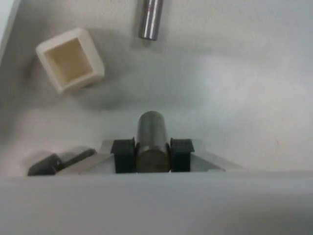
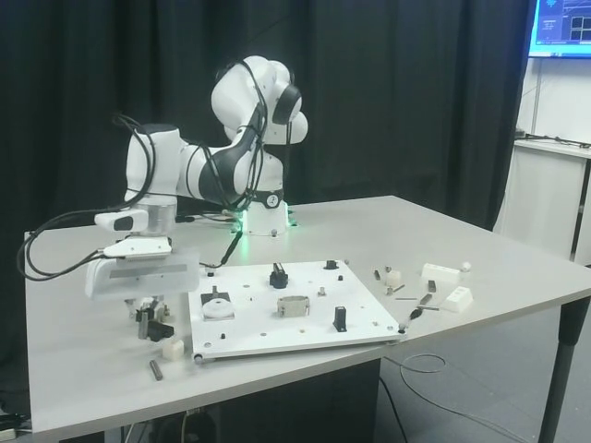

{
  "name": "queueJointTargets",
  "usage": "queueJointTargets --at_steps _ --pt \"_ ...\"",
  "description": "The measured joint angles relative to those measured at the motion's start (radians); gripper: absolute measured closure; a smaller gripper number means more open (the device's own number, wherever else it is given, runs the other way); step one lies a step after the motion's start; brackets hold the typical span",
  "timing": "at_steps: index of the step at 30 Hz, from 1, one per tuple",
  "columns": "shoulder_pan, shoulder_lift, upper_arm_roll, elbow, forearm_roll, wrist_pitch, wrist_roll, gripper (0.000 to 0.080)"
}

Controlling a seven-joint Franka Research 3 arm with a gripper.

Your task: Place round peg 4.

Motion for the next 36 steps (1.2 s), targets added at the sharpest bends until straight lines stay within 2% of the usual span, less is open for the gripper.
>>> queueJointTargets --at_steps 8,15,25,26,34,35,36 --pt "-0.014 0.039 0.000 0.055 0.010 -0.038 0.000 0.0653" --pt "-0.019 0.060 0.000 0.076 0.020 -0.062 0.000 0.0653" --pt "-0.020 0.072 0.000 0.083 0.028 -0.070 0.000 0.0653" --pt "-0.020 0.072 0.000 0.084 0.028 -0.071 0.000 0.0608" --pt "-0.020 0.072 -0.009 0.106 0.027 -0.091 -0.001 0.0608" --pt "-0.020 0.072 -0.011 0.112 0.027 -0.099 -0.001 0.0079" --pt "-0.020 0.072 -0.014 0.118 0.027 -0.106 -0.001 0.0079"
